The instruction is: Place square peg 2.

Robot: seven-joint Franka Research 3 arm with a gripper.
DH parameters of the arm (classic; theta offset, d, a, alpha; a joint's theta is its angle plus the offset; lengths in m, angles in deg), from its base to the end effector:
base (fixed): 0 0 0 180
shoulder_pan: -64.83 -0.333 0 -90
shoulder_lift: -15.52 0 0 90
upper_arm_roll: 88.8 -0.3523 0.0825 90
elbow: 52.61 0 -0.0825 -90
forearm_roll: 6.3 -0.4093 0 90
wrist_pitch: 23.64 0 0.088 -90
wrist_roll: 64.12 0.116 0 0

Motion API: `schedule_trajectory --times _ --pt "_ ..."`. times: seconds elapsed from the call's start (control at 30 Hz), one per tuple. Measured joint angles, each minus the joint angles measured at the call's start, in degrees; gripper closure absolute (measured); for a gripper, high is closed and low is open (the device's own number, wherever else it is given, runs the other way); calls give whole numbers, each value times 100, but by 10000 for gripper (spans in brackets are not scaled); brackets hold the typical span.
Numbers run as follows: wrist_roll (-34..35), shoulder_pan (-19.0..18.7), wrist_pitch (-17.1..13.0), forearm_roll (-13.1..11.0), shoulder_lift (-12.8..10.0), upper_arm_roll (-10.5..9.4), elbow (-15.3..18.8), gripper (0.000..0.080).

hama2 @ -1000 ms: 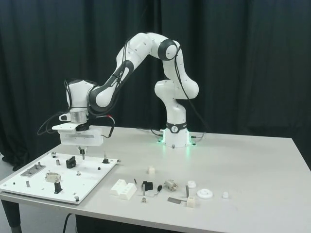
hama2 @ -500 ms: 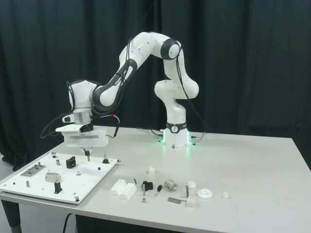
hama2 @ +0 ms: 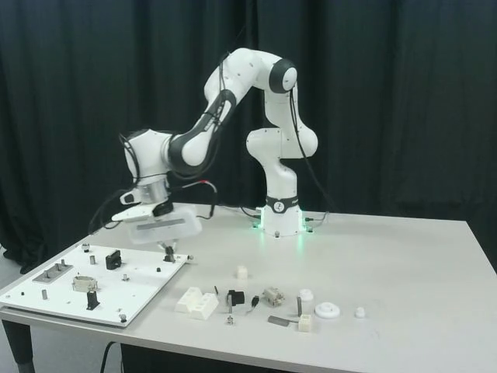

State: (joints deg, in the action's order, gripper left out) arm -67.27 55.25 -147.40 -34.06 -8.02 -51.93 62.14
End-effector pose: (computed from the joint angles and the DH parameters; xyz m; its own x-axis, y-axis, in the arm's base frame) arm 0.5627 -0.2498 0.2840 0.7605 -0.6322 -0.1482 -0.6484 -0.7515 -0.1218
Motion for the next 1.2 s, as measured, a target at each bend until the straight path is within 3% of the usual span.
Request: schedule_trajectory --times 0.63,0.93,1.2 --pt "1989 -1874 34 -90 540 -42 545 737" --pt "3064 -2820 -103 -90 576 -68 561 737" --pt "3927 -3562 -416 -81 575 -159 566 737"
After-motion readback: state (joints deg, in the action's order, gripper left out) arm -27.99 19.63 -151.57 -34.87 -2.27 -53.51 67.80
